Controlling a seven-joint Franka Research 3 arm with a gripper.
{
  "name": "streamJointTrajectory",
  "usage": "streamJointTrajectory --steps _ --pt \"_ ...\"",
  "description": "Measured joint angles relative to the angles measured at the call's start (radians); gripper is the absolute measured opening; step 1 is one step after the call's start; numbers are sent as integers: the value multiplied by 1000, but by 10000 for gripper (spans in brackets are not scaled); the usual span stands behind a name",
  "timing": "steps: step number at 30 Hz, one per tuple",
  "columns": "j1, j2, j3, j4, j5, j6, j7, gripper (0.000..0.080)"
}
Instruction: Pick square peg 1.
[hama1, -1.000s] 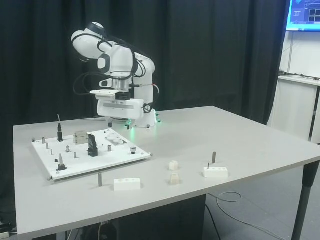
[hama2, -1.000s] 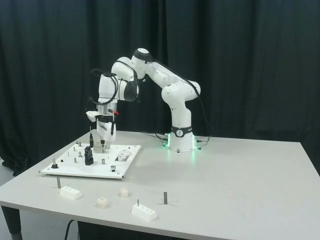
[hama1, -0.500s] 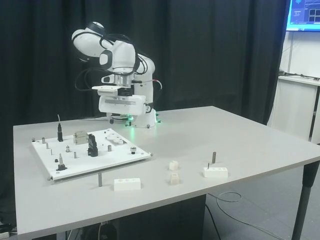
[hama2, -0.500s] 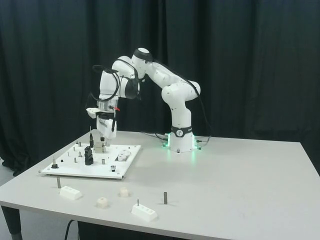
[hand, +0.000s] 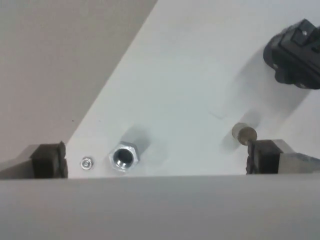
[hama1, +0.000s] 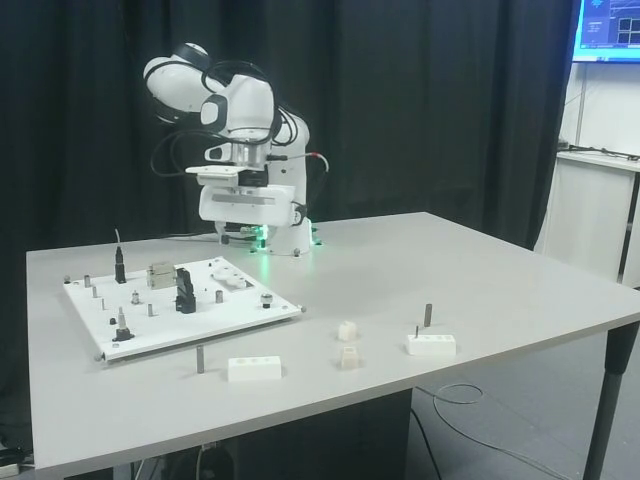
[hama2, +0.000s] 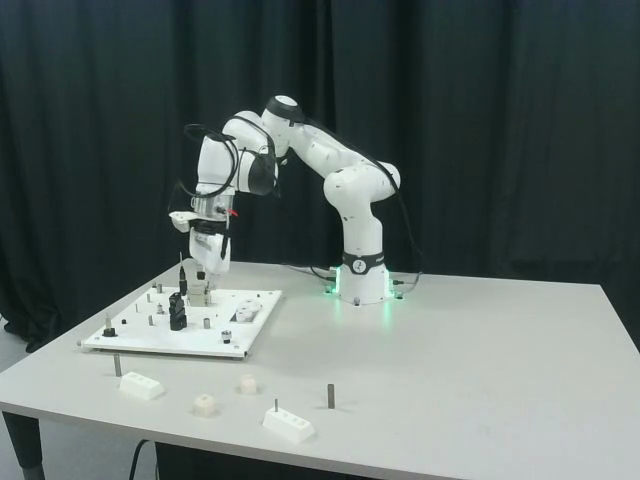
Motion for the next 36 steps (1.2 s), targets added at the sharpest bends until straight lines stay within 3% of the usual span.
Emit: streamJointTrajectory --steps 10,17,36 --pt "46 0 0 39 0 0 -9 800" --pt "108 -3 -4 80 0 0 -125 800" --pt "404 -63 -95 251 5 2 -387 800"
